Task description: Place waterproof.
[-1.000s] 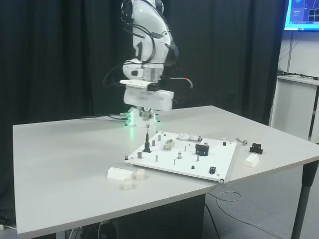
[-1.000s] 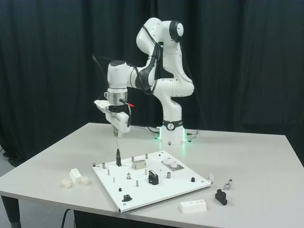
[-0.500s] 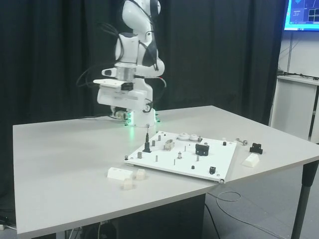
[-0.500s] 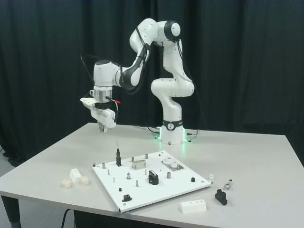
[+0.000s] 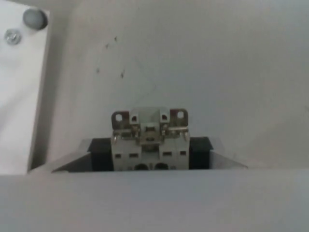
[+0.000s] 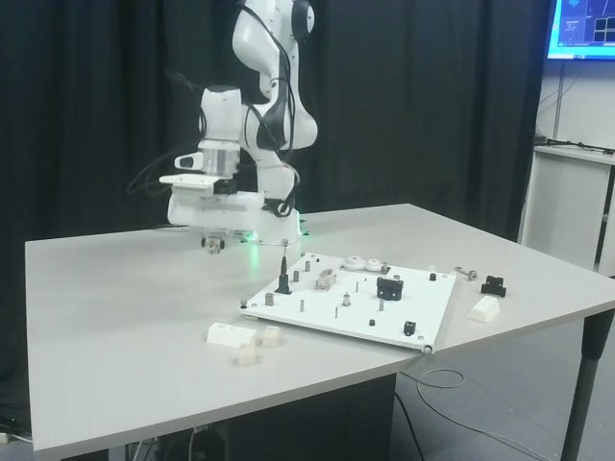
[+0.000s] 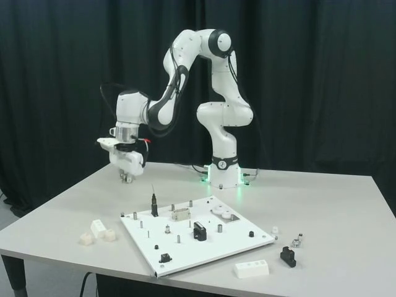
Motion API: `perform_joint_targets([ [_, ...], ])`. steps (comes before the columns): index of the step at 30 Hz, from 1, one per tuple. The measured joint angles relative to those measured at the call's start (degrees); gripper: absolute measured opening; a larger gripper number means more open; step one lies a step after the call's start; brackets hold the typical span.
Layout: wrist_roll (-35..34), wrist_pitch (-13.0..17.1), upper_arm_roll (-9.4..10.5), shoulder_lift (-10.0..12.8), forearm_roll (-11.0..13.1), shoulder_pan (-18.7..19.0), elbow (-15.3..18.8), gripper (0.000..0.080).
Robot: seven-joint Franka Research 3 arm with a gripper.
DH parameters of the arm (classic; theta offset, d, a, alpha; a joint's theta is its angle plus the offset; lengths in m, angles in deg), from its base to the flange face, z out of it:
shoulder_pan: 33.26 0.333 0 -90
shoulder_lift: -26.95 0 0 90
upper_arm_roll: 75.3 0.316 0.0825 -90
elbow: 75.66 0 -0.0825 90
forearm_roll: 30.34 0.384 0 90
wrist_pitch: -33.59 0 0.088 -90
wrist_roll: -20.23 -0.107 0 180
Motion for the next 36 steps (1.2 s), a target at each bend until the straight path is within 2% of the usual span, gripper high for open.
perform_joint_targets([
  [6,5.9,3.5,0.87,6.2,7.4,0.1,-1.4,0.0323],
  [9,7.3,4.5,1.58,9.3,10.1,0.1,-2.6,0.0323],
  [13,8.4,5.0,2.44,12.8,12.4,0.1,-4.3,0.0323],
  [18,9.3,5.0,3.16,16.1,14.1,0.1,-6.3,0.0323],
  [26,14.0,4.7,3.61,18.9,16.8,0.0,-8.0,0.0323],
  [36,23.4,2.4,3.6,19.2,21.9,-0.9,-8.8,0.0323],
])
